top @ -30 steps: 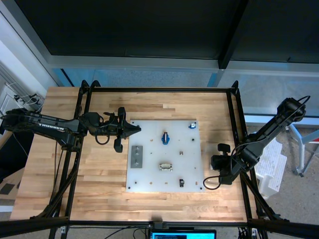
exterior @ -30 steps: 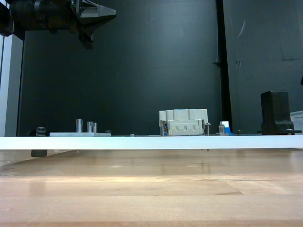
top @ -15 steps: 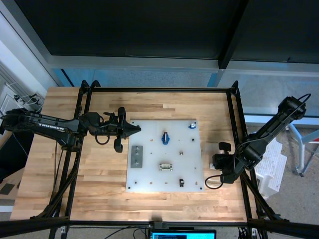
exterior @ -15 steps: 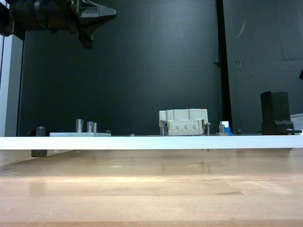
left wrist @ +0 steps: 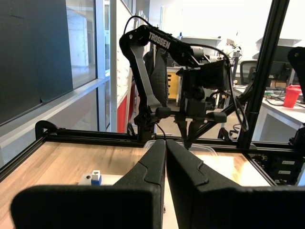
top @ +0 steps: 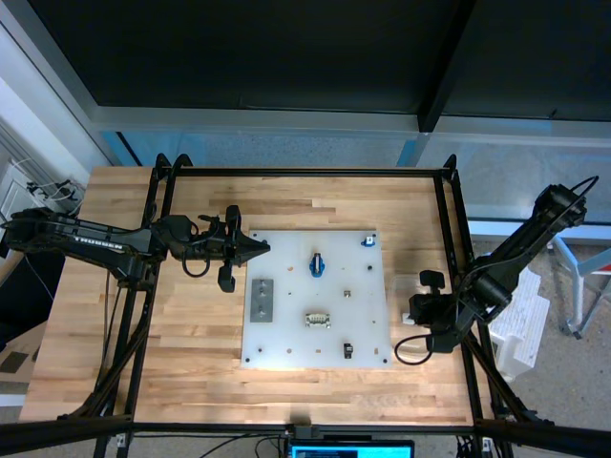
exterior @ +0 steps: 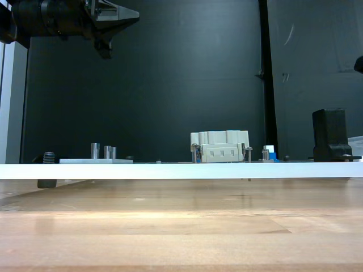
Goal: Pick the USB connector and install on taskboard
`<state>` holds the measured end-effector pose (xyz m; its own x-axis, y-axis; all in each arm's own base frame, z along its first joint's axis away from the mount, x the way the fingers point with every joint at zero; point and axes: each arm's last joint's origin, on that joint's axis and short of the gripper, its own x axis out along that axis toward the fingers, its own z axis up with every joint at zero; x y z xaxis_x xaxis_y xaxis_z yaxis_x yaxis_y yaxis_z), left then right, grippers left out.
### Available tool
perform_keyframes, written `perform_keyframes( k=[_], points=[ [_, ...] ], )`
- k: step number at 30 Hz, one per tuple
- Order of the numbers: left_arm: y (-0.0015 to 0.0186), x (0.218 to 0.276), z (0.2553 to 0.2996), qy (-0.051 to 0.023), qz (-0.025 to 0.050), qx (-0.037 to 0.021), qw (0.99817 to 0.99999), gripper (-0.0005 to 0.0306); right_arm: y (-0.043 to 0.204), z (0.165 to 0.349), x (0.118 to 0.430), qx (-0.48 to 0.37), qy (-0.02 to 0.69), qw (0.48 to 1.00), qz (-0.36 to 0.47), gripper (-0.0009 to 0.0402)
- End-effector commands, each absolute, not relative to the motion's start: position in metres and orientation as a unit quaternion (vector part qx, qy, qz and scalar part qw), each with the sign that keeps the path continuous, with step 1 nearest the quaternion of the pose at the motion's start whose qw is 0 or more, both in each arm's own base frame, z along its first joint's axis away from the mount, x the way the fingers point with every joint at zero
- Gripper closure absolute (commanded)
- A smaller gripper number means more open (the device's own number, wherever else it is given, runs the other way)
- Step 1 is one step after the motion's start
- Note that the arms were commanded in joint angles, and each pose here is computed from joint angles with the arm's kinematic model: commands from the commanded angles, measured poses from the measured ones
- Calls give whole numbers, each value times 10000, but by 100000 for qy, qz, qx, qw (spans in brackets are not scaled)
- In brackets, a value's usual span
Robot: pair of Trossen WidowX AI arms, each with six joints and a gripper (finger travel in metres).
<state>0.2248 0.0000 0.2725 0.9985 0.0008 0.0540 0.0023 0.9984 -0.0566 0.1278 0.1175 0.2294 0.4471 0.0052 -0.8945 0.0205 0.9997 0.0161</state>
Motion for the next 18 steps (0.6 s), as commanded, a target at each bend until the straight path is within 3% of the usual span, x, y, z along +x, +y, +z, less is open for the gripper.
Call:
perform_keyframes(
  k=[1,18],
  points=[
    [1,2248,2726,-2718,-19,-2813,99923,300,1212,2355,1314,1366,52172,85301,-46,393],
    [1,2248,2726,-2718,-19,-2813,99923,300,1500,2554,1894,506,52902,84835,-2037,393]
  ],
)
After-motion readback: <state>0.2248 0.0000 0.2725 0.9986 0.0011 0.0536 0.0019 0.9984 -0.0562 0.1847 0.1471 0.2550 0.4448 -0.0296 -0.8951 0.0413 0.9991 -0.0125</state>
